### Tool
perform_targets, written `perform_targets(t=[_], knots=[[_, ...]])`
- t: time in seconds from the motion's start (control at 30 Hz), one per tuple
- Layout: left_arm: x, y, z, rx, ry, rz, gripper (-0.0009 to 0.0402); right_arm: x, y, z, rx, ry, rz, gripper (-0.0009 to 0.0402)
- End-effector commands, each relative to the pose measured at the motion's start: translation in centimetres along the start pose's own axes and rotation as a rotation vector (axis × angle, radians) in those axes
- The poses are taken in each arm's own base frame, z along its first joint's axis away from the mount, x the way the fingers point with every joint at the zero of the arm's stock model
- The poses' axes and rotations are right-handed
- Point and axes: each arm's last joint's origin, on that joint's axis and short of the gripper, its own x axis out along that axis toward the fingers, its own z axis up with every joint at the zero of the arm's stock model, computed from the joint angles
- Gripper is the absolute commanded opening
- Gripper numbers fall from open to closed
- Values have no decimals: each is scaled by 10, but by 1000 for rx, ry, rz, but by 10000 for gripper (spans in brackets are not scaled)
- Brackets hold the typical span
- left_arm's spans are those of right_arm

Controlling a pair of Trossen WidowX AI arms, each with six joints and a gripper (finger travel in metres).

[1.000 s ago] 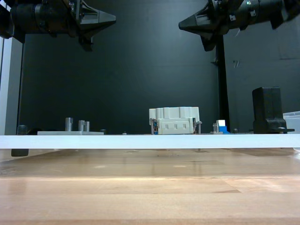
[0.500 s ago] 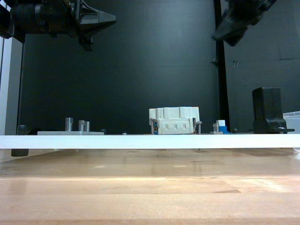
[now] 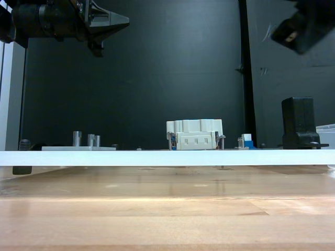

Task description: Pick the 16mm bar and install on taskboard

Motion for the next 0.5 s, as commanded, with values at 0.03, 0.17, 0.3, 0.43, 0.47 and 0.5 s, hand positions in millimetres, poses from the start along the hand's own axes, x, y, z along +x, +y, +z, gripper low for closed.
perform_targets(t=[0.03,0.17,0.3,0.43,0.47,0.5], knots=[[0,0,0,0,0,0,0,0,7,-8,-21,64,5,0],[0,0,0,0,0,0,0,3,13,-16,-52,146,-9,0],[0,0,0,0,-1,0,0,8,20,-21,-84,215,-10,0],[0,0,0,0,0,0,0,12,27,-22,-84,243,0,0],[0,0,0,0,-1,0,0,12,28,-23,-82,248,0,0],[0,0,0,0,-1,0,0,12,30,-24,-82,249,2,0]])
